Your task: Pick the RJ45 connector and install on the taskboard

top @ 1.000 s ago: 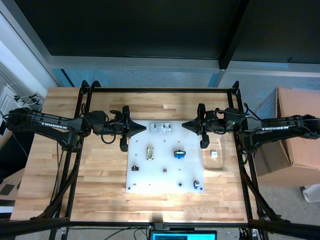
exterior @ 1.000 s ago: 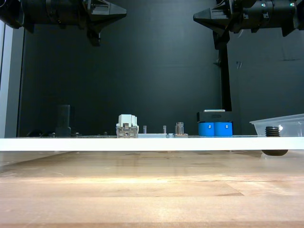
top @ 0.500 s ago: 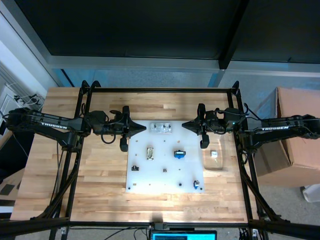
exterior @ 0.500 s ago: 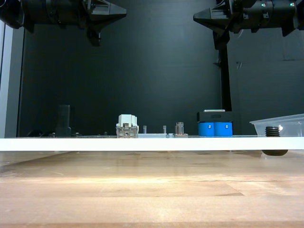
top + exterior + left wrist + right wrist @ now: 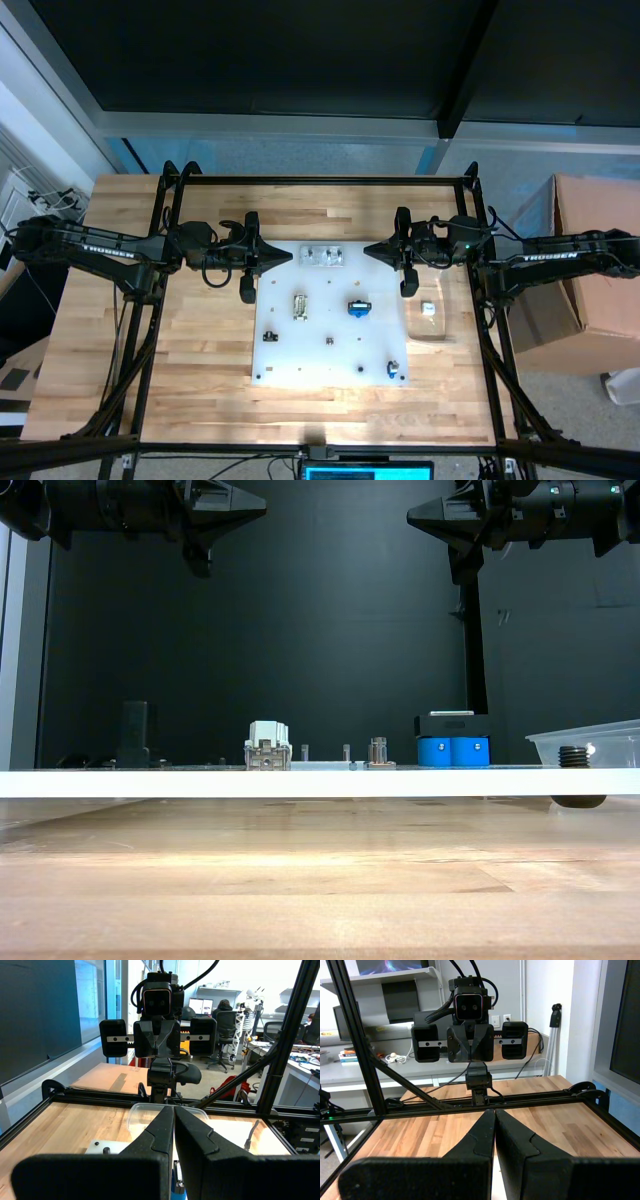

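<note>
Aloft over table (image 5: 200,350), left gripper (image 5: 286,257) faces right gripper (image 5: 368,250).

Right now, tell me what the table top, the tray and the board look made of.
The table top: wood, pale butcher-block strips, visible grain. The tray: clear plastic, likely; table shows through. The board: white, matte, probably plastic. The left hand and right hand hover above the board's far edge, both shut.

Cardboard box (image 5: 590,270) beside wooden table (image 5: 200,350)

Left end effector (image 5: 288,257), right end effector (image 5: 368,250) black; arms (image 5: 130,262) lettered TROSSEN.
</note>
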